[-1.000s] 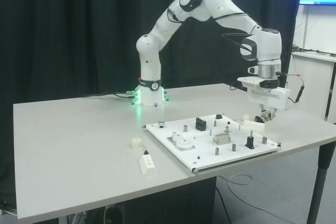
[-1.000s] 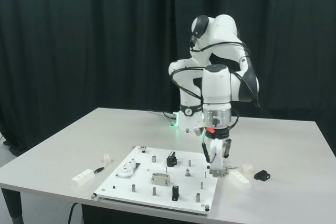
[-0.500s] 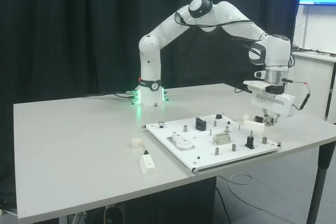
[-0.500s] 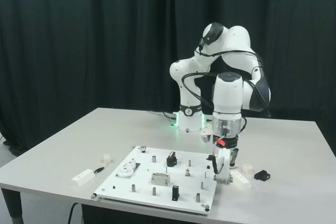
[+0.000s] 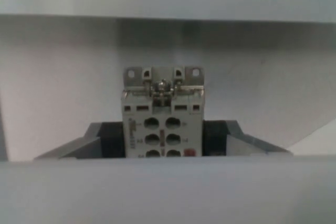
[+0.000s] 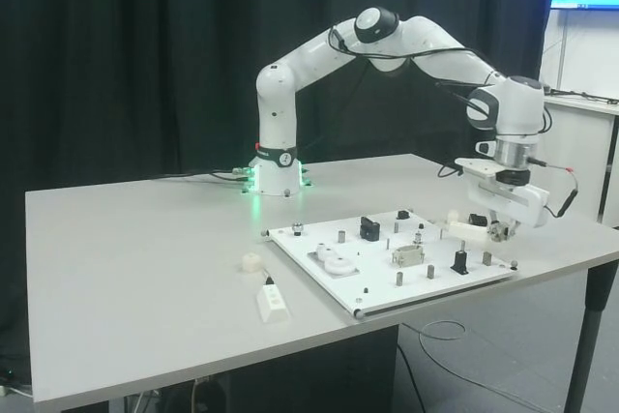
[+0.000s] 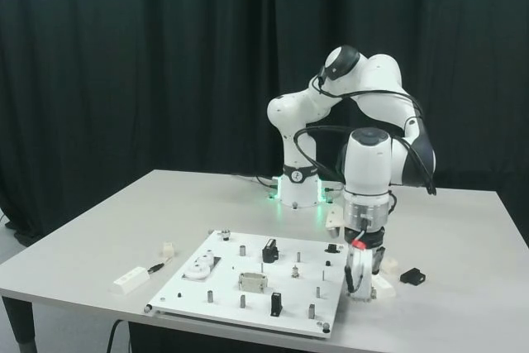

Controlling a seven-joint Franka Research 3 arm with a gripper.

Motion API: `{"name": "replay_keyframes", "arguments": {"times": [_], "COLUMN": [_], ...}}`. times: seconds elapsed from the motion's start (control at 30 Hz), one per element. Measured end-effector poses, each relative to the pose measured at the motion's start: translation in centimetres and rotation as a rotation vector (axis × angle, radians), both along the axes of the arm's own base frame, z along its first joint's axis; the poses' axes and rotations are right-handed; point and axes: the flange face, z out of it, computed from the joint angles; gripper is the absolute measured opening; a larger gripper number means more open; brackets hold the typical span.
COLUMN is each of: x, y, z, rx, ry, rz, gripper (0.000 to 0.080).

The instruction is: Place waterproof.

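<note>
**Gripper holding connector block low over the table, off the board's edge**

Wrist view — the gripper [image 5: 163, 145] has its 2 black fingers [image 5: 111, 139] closed against the sides of a white waterproof connector [image 5: 163, 114], 1 finger on either side. The block's face shows 6 round sockets in 2 columns and a metal bracket with small holes at the end away from the camera. Grey table [image 5: 63, 87] lies beyond the block; whether the block touches it cannot be told.

First room view — the white arm [image 6: 387, 31] reaches out from its base, which shows green lights, and points the gripper [image 6: 501, 229] straight down. The gripper hangs just past the edge of the white board [image 6: 387, 256], low over the table [image 6: 126, 249]. A small black part [image 6: 477, 220] sits just behind the gripper. Well away from it, on the board's other side, lie a white box [image 6: 272, 301] and a small white cylinder [image 6: 250, 262].

Second room view — gripper [image 7: 361, 281] just beside the board's [image 7: 248, 283] corner, with the connector [image 7: 357, 288] held at its tip. A white block [image 7: 382, 284] lies right next to it, and the black part [image 7: 412, 275] is a little farther out.
</note>
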Motion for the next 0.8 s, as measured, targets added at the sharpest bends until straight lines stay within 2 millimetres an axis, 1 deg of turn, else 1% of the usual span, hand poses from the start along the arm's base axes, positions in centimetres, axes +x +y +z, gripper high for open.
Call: {"name": "replay_keyframes", "arguments": {"times": [0.63, 0.67, 0.8], "x": [-0.5, -0.5, -0.6], "y": [1.5, 1.6, 1.8], "z": [-1.4, -1.5, -1.6], "rx": [0.011, 0.010, 0.009], "ry": [0.021, 0.022, 0.022], "rz": [0.009, 0.010, 0.014], "gripper": [0.0310, 0.0343, 0.0343]}}
